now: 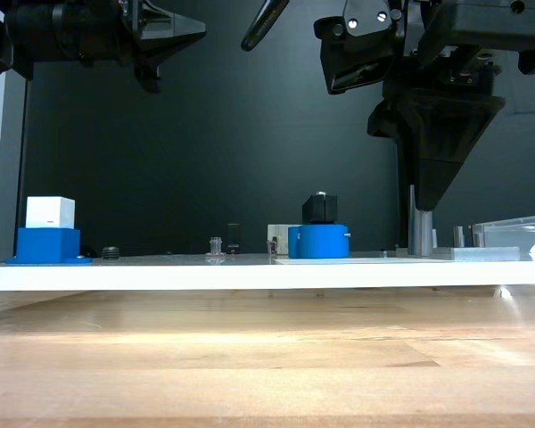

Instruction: Pick the 16mm cylinder and install on the taskboard

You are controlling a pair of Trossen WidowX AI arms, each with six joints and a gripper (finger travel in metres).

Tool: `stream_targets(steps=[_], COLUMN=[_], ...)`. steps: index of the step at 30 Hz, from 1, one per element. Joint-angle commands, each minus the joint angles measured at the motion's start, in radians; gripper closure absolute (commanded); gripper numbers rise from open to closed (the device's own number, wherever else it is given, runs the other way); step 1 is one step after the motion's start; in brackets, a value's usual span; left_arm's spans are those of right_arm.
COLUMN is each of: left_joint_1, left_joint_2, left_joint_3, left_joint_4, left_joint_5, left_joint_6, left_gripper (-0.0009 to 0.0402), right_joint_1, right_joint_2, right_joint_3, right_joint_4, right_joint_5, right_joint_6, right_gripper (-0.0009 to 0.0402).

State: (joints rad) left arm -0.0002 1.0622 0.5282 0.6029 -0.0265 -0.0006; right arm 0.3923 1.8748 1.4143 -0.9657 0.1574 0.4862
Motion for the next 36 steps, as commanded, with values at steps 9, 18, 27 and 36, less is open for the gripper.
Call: stream_targets(steps=[9, 18, 27, 36], left_joint_1=[0.000, 0.000, 0.000, 0.000], left_joint_2=[0.000, 0.000, 0.000, 0.000], left_joint_3=[0.000, 0.000, 0.000, 0.000], left_joint_4=[0.000, 0.000, 0.000, 0.000], left_joint_5=[0.000, 0.000, 0.000, 0.000], left_joint_6=[0.000, 0.000, 0.000, 0.000], left_gripper=[0.0393, 0.0393, 0.0393, 0.0393], right_joint_1=[0.000, 0.000, 0.001, 0.001], right_joint_2=[0.001, -0.001, -0.010, -0.015], right_joint_3=[-0.006, -0.016, -0.034, -0.040], right_joint_4=[-0.013, -0.017, -0.020, -0.021], right_joint_5=[0.000, 0.000, 0.000, 0.000], right_joint_6=[0.000, 0.000, 0.000, -0.003], right_gripper=[0.0385, 0.0385, 0.0385, 0.0385])
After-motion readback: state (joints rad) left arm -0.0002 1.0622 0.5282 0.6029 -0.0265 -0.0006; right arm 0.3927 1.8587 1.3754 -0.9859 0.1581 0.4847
